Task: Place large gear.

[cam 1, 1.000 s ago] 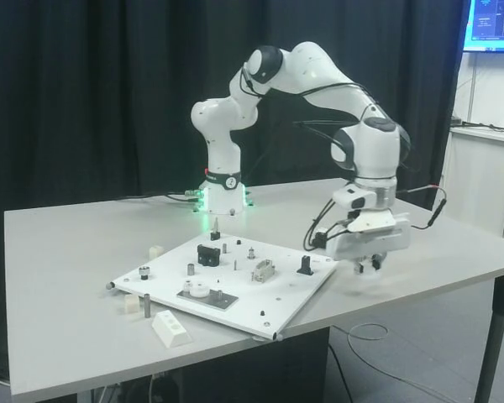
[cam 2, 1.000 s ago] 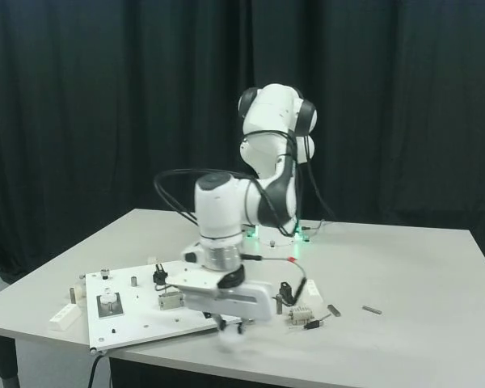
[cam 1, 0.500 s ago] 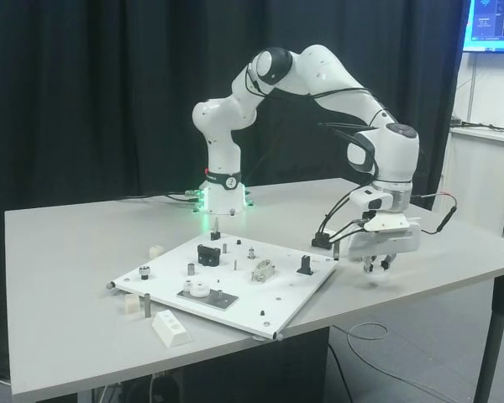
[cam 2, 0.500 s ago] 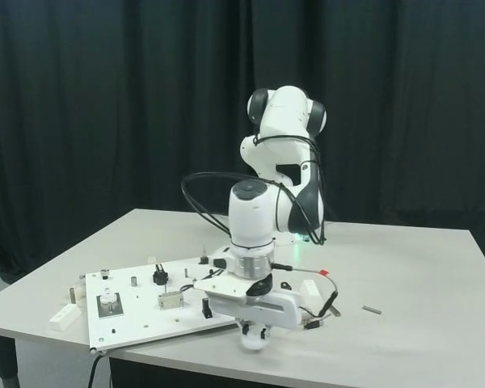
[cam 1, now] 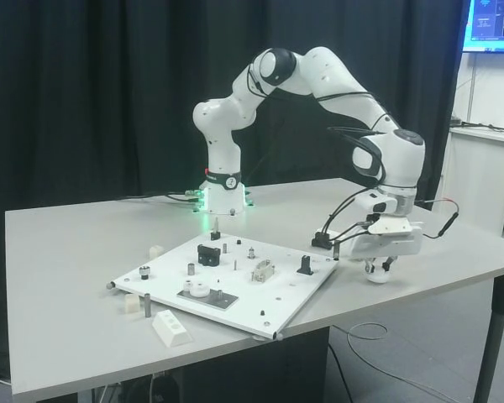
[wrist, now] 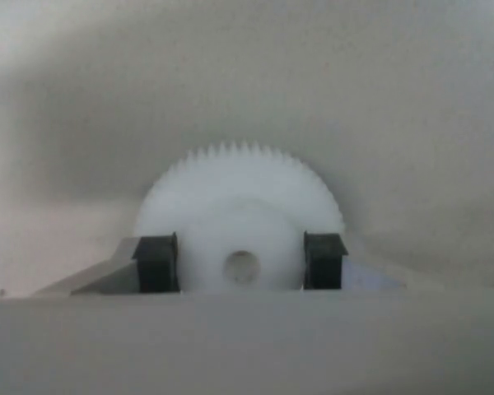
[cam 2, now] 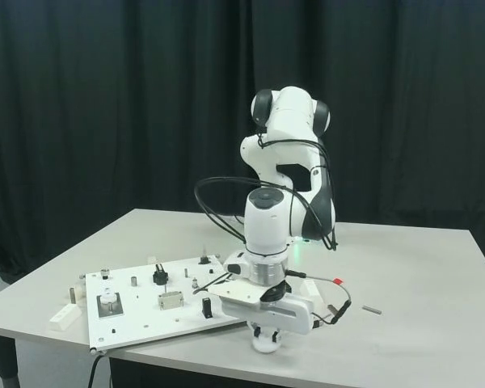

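Observation:
The large gear (wrist: pixel 239 185) is white and toothed with a round hub and a centre hole. My gripper (wrist: pixel 240 262) is shut on it, with black fingertips (wrist: pixel 156 262) pressing the hub from both sides. In the room views the gripper (cam 1: pixel 376 266) holds the gear (cam 1: pixel 376 276) low over the grey table, just off the right corner of the white assembly board (cam 1: pixel 294 290). The second room view shows the gripper (cam 2: pixel 267 332) and gear (cam 2: pixel 267 344) near the table's front edge. Whether the gear touches the table is not visible.
The assembly board (cam 2: pixel 137 327) carries pegs, black fixtures and a grey plate with a small white gear (cam 1: pixel 199 289). A white block (cam 1: pixel 171 327) lies by the board's front corner. A small pin (cam 2: pixel 372 309) lies on the table beyond the gripper. Cables hang around the wrist.
The arm has swung away from the board toward the table's far side, turned its wrist and come lower. The gear has stayed in the gripper throughout.

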Action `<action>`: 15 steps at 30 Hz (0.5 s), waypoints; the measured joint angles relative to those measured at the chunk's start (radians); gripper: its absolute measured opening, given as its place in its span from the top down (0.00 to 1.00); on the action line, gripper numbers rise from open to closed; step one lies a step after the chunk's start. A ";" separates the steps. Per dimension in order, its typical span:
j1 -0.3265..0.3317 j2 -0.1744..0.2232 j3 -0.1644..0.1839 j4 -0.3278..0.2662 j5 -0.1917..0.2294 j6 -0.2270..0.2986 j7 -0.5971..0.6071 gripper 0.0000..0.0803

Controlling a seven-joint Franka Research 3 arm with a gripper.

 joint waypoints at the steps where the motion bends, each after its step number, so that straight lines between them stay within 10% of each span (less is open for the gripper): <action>1: 0.001 0.000 0.002 0.000 -0.004 0.000 0.005 0.59; 9: 0.005 -0.007 0.015 0.000 -0.041 -0.004 0.042 0.59; 10: 0.006 -0.009 0.016 0.000 -0.046 -0.006 0.046 0.34; 15: 0.008 -0.028 0.021 0.000 -0.075 -0.022 0.070 0.34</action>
